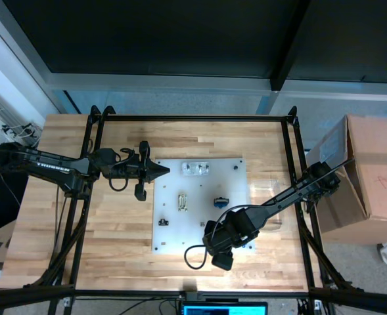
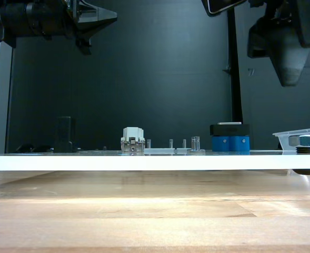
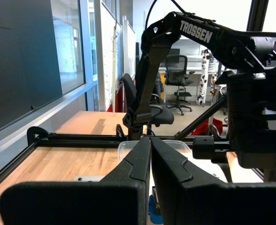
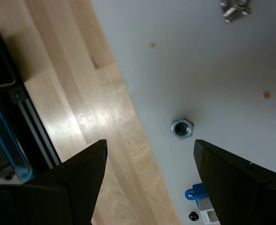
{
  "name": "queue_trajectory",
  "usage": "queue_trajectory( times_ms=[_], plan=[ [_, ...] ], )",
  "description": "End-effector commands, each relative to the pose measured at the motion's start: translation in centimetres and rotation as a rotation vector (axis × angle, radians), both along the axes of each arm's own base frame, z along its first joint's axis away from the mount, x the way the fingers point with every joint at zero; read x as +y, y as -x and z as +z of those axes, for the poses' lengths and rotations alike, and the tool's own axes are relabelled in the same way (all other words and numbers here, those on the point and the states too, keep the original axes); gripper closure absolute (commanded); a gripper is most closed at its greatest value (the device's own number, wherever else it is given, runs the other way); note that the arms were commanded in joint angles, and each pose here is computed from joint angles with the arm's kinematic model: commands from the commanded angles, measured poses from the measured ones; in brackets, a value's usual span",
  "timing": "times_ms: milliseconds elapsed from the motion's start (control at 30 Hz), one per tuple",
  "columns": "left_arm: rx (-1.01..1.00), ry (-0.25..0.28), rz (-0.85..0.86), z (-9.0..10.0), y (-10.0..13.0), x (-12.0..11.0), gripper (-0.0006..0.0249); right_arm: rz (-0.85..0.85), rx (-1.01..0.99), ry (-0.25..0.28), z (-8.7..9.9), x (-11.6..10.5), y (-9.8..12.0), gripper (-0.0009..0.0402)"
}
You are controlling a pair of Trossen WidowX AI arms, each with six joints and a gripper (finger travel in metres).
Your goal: Pick the M12 nut and place it on its threads and fasten
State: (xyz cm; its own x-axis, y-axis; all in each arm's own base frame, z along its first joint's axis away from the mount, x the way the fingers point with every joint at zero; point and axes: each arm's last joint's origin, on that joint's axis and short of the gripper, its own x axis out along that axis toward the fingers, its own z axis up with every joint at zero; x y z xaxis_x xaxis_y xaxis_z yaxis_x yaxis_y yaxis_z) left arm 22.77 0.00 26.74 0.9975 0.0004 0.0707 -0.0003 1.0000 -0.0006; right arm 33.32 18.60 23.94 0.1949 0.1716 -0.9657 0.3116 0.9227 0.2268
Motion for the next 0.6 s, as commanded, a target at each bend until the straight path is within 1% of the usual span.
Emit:
queue_trajectory(
  times_ms=[33, 233, 267, 367, 433, 467, 533, 600],
  plan=[
    [0.000, 0.000, 0.000, 0.0, 0.0, 0.0, 0.0243, 0.087, -0.035, 0.012, 0.0, 0.1, -0.2, 0.0134],
    [0.000, 0.000, 0.000, 0.0, 0.0, 0.0, 0.0243, 0.224, -0.054, 0.043, -0.1, 0.1, -0.1, 0.0134],
    [0.000, 0.000, 0.000, 0.0, 0.0, 0.0, 0.0243, 0.247, -0.050, 0.056, -0.1, 0.1, -0.1, 0.0135],
    [0.000, 0.000, 0.000, 0.0, 0.0, 0.0, 0.0243, 0.233, -0.025, 0.132, -0.5, -0.3, 0.3, 0.0153],
    [0.000, 0.000, 0.000, 0.0, 0.0, 0.0, 0.0243, 0.226, -0.009, 0.198, -0.8, -0.7, 0.6, 0.0187],
    [0.000, 0.000, 0.000, 0.0, 0.0, 0.0, 0.0243, 0.225, -0.006, 0.224, -1.0, -0.8, 0.7, 0.0212],
    [0.000, 0.000, 0.000, 0.0, 0.0, 0.0, 0.0243, 0.233, -0.003, 0.240, -1.5, -0.9, 0.8, 0.0271],
    [0.000, 0.000, 0.000, 0.0, 0.0, 0.0, 0.0243, 0.259, 0.003, 0.247, -2.1, -1.0, 1.0, 0.0341]
  ],
)
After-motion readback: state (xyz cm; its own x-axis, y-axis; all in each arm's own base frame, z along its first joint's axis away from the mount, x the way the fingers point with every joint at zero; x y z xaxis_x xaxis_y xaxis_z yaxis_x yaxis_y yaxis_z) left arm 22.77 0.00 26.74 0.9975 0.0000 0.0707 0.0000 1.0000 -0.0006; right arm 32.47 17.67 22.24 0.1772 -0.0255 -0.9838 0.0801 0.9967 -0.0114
